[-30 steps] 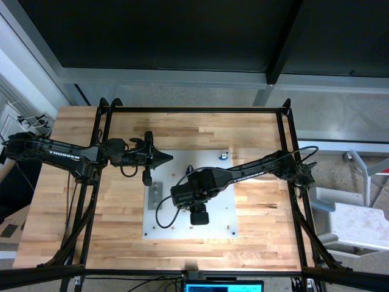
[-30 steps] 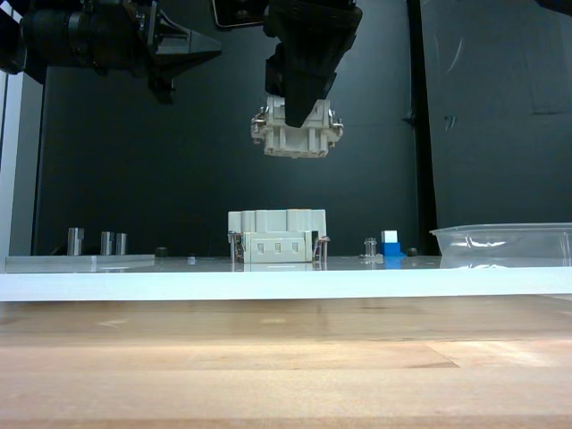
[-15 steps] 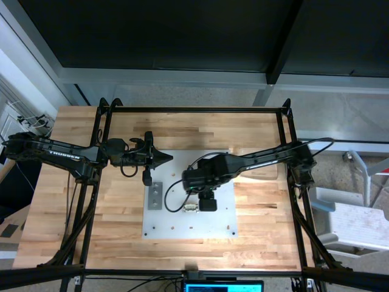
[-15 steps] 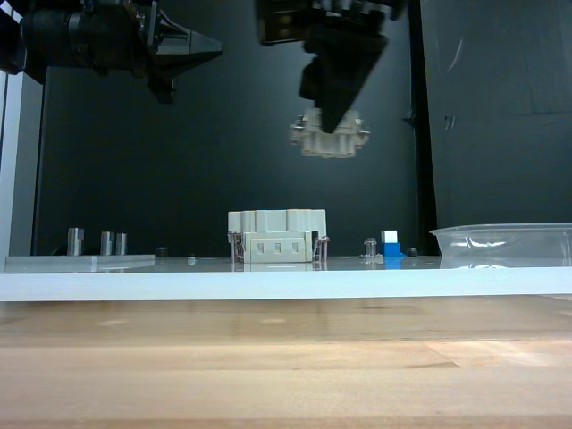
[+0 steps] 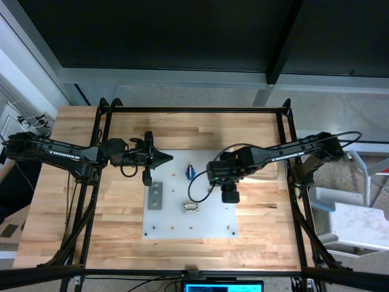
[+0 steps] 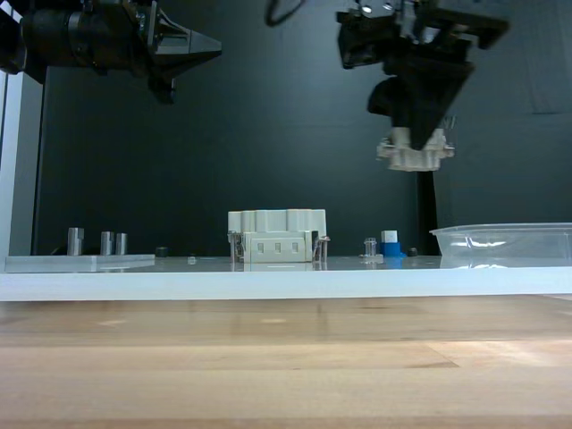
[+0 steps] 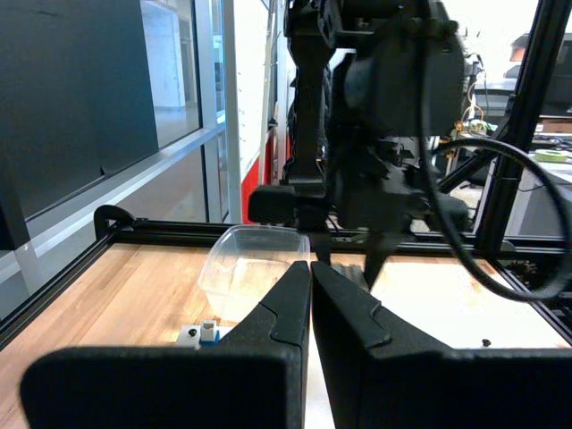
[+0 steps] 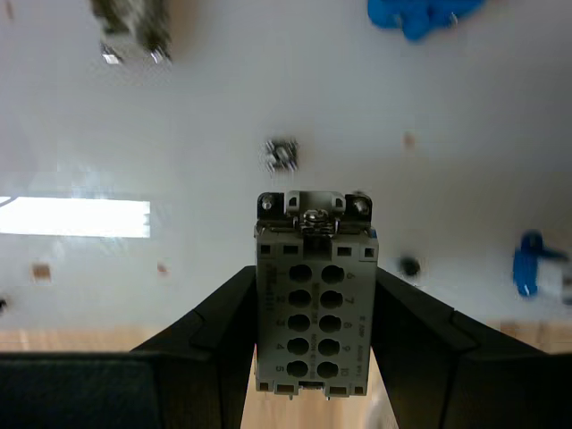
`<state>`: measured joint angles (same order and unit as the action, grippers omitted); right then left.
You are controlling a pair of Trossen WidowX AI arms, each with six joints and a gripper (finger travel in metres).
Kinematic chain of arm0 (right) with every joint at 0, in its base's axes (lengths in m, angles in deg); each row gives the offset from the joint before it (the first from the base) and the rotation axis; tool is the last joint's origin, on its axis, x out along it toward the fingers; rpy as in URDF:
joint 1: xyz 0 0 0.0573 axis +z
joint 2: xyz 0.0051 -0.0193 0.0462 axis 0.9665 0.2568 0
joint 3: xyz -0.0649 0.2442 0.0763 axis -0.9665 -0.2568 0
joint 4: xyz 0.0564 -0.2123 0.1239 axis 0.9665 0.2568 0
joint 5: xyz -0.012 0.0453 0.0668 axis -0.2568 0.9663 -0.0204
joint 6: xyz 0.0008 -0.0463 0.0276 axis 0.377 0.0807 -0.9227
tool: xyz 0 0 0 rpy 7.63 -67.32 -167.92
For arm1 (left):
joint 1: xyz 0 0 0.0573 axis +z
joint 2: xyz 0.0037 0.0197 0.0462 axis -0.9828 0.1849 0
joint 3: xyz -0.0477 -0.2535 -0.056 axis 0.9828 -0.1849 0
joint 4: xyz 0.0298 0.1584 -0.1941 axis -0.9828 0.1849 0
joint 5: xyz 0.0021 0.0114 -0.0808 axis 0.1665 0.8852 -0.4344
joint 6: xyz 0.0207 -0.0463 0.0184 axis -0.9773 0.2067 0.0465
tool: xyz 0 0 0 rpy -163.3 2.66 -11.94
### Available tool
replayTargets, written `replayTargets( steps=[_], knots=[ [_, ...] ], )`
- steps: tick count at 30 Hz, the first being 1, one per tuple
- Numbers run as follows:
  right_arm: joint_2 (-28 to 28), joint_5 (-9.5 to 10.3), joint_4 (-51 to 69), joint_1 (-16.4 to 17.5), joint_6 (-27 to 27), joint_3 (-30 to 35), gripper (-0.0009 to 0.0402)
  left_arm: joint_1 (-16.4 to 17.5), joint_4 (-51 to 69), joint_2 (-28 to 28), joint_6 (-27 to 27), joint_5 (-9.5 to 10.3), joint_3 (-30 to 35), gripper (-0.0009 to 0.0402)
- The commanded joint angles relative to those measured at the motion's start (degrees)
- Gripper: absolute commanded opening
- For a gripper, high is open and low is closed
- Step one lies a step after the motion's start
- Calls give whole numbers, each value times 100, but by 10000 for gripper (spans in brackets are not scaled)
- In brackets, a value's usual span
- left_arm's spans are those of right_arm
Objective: Remove the HAN10-E connector and place it in the container
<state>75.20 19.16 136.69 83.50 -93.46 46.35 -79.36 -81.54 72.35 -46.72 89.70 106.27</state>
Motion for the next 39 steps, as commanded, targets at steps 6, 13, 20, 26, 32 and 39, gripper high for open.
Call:
replayTargets(
  steps=[6,13,20,26,32,39],
  knots=[
    [-610,-2,13,-343,-501,-717,51,2,-2,0,0,-2,0,0],
    [-1080,-20,-4,-667,-973,-1246,51,0,-2,0,0,-2,0,0],
    [-1478,-345,92,-944,-1698,-1681,51,0,-2,0,0,-2,0,0],
    [-1696,-361,199,-1150,-2339,-1958,51,2,0,2,0,-2,0,0],
    [-1910,-361,225,-1329,-2911,-2323,51,2,-2,0,0,-2,0,0],
    [-2188,-409,166,-1497,-3528,-2761,51,0,-2,0,0,-2,0,0]
  ],
)
